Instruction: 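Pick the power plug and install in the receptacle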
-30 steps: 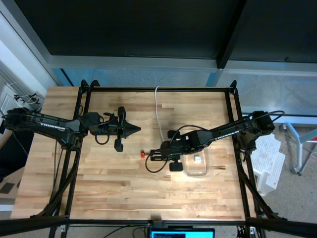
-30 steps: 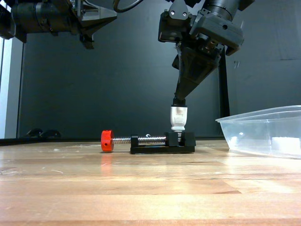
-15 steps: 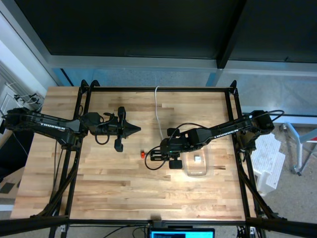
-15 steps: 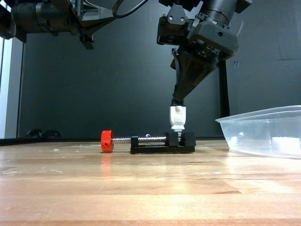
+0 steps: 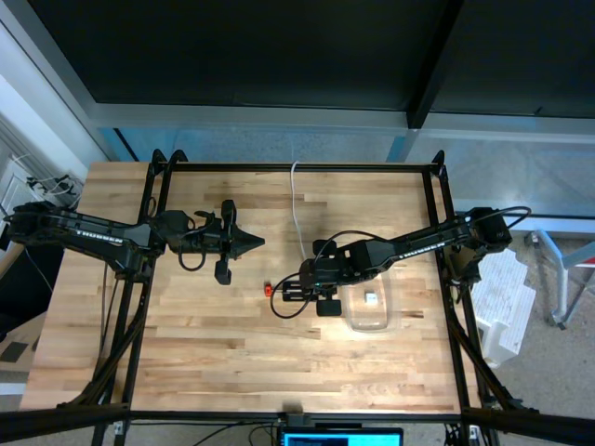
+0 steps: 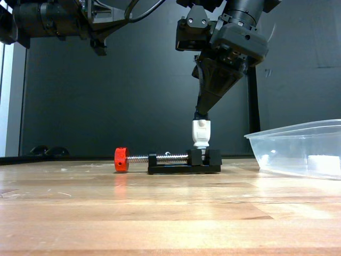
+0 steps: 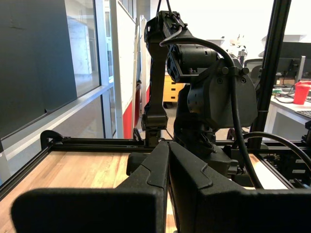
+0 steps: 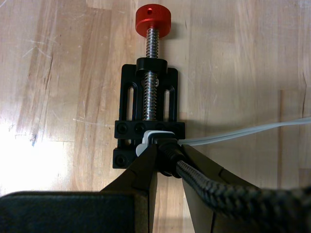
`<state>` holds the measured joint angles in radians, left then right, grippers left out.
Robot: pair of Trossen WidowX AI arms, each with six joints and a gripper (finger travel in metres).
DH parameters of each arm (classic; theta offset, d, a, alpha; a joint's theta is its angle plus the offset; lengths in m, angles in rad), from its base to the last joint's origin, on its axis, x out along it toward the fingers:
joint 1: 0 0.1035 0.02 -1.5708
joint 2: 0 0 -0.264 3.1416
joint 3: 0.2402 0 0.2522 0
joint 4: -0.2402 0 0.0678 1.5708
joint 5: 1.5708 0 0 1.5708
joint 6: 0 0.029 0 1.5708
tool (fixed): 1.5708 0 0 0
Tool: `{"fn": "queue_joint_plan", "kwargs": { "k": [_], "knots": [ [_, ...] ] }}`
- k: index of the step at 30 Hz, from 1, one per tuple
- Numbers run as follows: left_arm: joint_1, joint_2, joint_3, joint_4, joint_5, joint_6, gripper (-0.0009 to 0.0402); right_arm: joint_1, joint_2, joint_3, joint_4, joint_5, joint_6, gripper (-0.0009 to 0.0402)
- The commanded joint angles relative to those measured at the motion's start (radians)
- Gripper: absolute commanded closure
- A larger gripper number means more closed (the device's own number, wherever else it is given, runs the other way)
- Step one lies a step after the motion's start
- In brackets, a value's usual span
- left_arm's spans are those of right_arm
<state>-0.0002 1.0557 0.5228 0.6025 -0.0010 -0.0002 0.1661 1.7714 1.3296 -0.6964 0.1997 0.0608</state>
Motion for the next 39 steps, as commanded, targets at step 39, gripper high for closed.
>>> {"fn": "queue_joint_plan", "kwargs": {
  "k": [39],
  "knots": [
    [0.0, 0.0, 0.0, 0.0, 0.0, 0.0, 0.0393, 0.01, -0.319, -0.052, -0.163, -0.017, 0.038, 0.0265]
  ]
}}
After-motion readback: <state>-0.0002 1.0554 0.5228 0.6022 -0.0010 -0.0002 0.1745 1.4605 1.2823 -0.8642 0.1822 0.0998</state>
